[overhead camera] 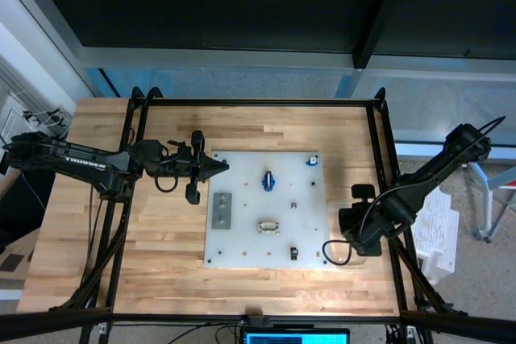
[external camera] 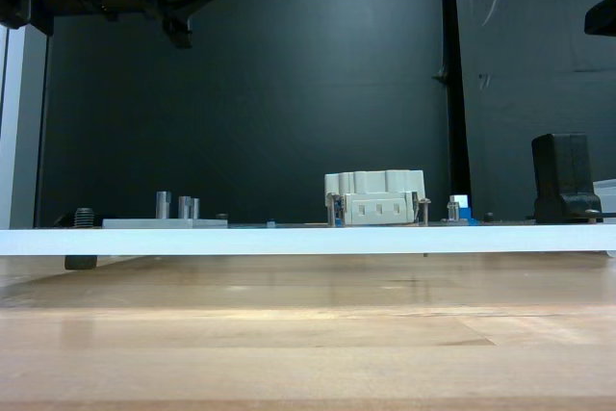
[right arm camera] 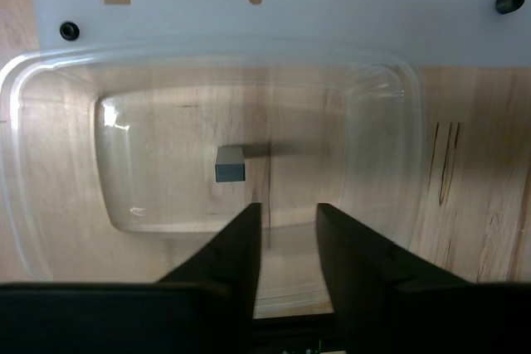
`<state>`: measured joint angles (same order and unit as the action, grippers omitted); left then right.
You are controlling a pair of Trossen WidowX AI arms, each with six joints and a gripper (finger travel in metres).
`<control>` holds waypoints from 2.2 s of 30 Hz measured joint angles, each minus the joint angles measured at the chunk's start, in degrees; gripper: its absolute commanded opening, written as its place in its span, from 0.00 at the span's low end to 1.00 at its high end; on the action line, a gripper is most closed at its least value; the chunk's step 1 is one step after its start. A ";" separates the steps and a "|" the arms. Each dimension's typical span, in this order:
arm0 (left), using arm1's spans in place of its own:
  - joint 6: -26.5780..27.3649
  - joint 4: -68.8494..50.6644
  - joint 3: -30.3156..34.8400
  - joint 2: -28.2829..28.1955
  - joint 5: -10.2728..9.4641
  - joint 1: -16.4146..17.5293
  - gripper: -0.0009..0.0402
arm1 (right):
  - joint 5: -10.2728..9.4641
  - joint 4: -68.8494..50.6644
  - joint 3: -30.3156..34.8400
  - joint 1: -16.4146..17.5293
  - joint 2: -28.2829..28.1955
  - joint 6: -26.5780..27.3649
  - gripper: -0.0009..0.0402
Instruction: Pick the 16mm bar and install on taskboard
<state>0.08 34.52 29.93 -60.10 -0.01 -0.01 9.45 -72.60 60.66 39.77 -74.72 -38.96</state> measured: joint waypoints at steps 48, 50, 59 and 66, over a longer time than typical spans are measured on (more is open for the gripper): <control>-0.02 0.02 0.02 0.00 0.00 0.00 0.02 | -2.29 16.26 -11.45 1.70 -3.80 0.79 0.59; -0.02 0.02 0.02 0.00 -0.02 0.00 0.02 | -3.45 18.10 -12.57 1.53 -3.82 0.92 0.59; -0.02 0.02 0.02 0.00 0.00 0.00 0.02 | -4.79 21.57 -15.65 0.46 -3.80 0.92 0.58; -0.02 0.02 0.00 0.00 0.00 0.00 0.02 | -5.01 22.84 -16.37 0.00 -3.65 1.11 0.52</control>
<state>0.05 34.54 29.93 -60.10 -0.01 -0.01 4.45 -49.76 44.29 39.77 -78.37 -37.85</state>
